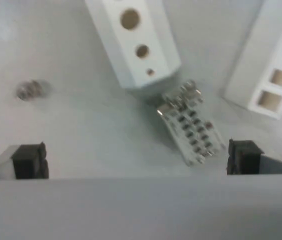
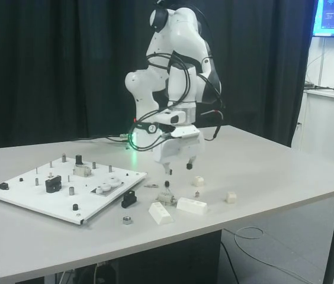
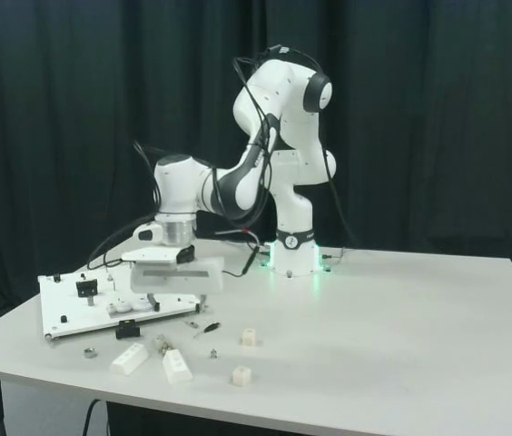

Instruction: Remove round peg 4.

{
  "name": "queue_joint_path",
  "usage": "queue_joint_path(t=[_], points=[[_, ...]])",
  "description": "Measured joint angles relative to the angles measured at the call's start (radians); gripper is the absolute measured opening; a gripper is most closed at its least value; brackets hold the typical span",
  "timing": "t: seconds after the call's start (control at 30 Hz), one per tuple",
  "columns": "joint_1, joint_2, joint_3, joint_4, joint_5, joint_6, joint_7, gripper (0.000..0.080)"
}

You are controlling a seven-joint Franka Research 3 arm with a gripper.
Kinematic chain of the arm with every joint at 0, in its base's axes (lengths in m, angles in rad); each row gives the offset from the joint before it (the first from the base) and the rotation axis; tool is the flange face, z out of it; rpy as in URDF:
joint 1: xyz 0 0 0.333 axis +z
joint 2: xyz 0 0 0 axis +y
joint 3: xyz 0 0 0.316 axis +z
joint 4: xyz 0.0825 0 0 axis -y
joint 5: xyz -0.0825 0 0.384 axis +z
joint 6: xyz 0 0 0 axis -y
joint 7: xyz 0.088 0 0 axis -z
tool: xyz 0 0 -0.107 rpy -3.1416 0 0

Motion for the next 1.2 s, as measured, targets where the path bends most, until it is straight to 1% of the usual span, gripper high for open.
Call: queue_joint_path(t=[0.1, 0.3, 0.5, 0.7, 0.93, 1.2], points=[[-0.017, -0.013, 0.0, 0.0, -0.025, -0.011, 0.0, 0.08], [-0.052, -0.036, -0.001, 0.0, -0.06, -0.028, -0.009, 0.08], [-0.084, -0.054, -0.004, 0.002, -0.096, -0.031, -0.03, 0.08], [-0.118, -0.064, -0.012, 0.007, -0.127, -0.035, -0.078, 0.08], [-0.162, -0.067, -0.028, 0.022, -0.151, -0.052, -0.156, 0.08], [-0.226, -0.067, -0.038, 0.037, -0.159, -0.072, -0.24, 0.08]])
